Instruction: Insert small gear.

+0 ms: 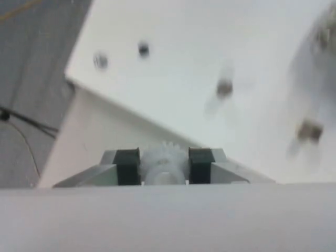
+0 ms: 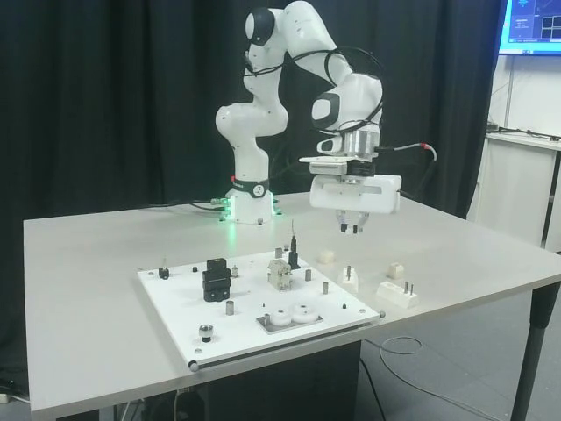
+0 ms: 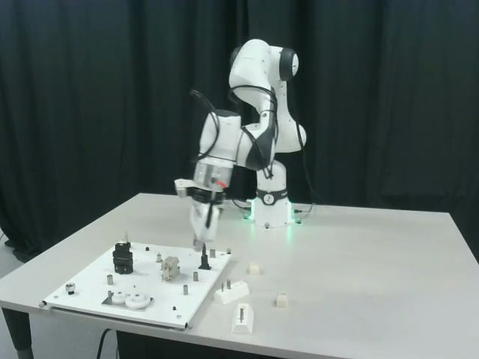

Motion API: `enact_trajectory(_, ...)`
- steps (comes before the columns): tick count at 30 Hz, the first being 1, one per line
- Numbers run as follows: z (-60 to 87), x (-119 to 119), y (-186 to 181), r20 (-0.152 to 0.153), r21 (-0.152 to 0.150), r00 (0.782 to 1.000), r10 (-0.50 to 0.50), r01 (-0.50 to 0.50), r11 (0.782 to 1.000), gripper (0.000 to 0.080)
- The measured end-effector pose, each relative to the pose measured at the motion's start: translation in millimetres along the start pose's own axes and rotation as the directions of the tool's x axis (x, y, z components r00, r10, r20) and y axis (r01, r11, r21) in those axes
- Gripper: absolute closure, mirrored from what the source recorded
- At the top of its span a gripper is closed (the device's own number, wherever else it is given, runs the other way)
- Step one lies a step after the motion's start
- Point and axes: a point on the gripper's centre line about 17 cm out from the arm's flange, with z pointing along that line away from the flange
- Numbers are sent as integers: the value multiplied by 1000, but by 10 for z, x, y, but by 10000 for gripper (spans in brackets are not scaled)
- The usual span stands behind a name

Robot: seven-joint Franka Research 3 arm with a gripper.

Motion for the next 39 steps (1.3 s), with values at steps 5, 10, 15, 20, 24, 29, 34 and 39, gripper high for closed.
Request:
enact_trajectory(5,14,382,-36,-21,-16,1000,4,-4,1000,608)
enact_trajectory(10,44,720,-44,-39,-32,999,1,-2,999,608)
enact_trajectory(15,86,1036,-35,-57,-43,998,2,-5,999,608)
enact_trajectory(20,144,1329,13,-72,-54,997,13,-17,998,608)
enact_trajectory(24,196,1523,79,-79,-68,996,27,-33,997,608)
enact_trajectory(29,260,1712,171,-83,-83,995,55,-62,995,608)
enact_trajectory(34,341,1842,255,-75,-89,994,85,-91,992,608)
enact_trajectory(39,444,1919,333,-54,-89,993,108,-113,990,608)
